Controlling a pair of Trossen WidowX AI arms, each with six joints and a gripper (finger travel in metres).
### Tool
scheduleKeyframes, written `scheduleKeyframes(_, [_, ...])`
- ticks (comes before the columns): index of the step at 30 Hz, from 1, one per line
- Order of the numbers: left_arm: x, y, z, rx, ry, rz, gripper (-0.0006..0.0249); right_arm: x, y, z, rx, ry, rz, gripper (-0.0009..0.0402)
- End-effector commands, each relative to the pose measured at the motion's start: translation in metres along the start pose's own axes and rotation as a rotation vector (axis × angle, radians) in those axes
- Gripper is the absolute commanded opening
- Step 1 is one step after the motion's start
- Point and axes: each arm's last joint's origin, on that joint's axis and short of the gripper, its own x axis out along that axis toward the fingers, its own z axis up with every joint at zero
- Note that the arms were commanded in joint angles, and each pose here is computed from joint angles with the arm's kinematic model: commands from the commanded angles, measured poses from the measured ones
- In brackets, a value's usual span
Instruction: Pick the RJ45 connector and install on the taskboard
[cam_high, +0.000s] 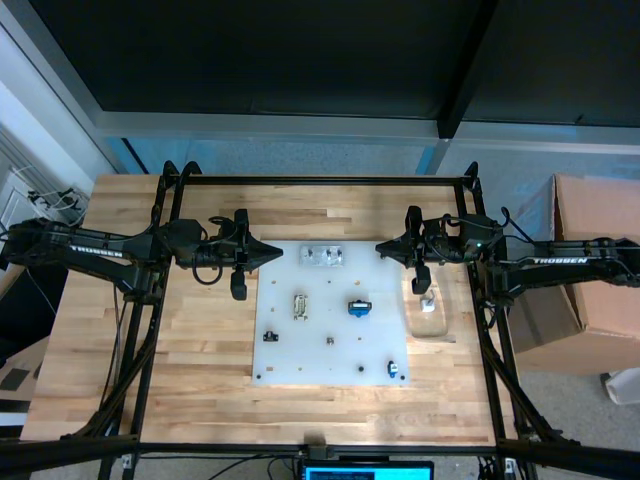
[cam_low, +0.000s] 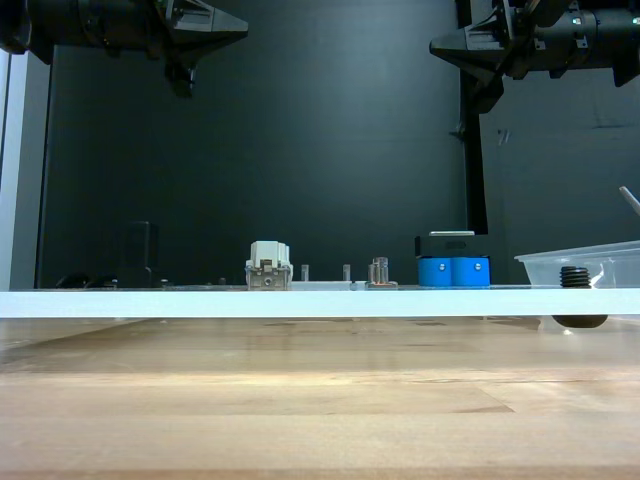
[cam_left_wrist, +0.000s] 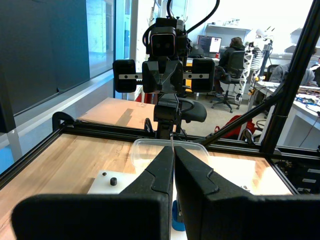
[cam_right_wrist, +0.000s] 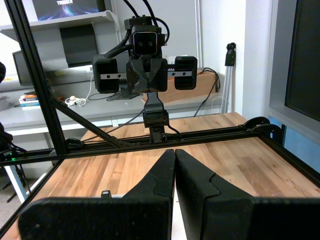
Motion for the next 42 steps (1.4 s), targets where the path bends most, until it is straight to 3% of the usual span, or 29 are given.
scheduleKeyframes(1, [0.000, 0.000, 0.000, 0.000, 0.000, 0.000, 0.0000, 0.000, 0.000, 0.000, 0.000, -0.002, 0.000, 0.0000])
scheduleKeyframes(14, [0.000, 0.000, 0.000, 0.000, 0.000, 0.000, 0.0000, 0.000, 0.000, 0.002, 0.016, 0.006, 0.008, 0.0000])
scheduleKeyframes(21, [0.000, 0.000, 0.000, 0.000, 0.000, 0.000, 0.0000, -0.003, 0.002, 0.013, 0.006, 0.268, -0.022, 0.0000])
scheduleKeyframes(30, [0.000, 0.000, 0.000, 0.000, 0.000, 0.000, 0.0000, -0.021, 0.007, 0.037, -0.026, 0.552, -0.035, 0.0000])
scheduleKeyframes(42, [0.000, 0.000, 0.000, 0.000, 0.000, 0.000, 0.0000, -0.062, 0.015, 0.068, -0.055, 0.871, -0.040, 0.0000])
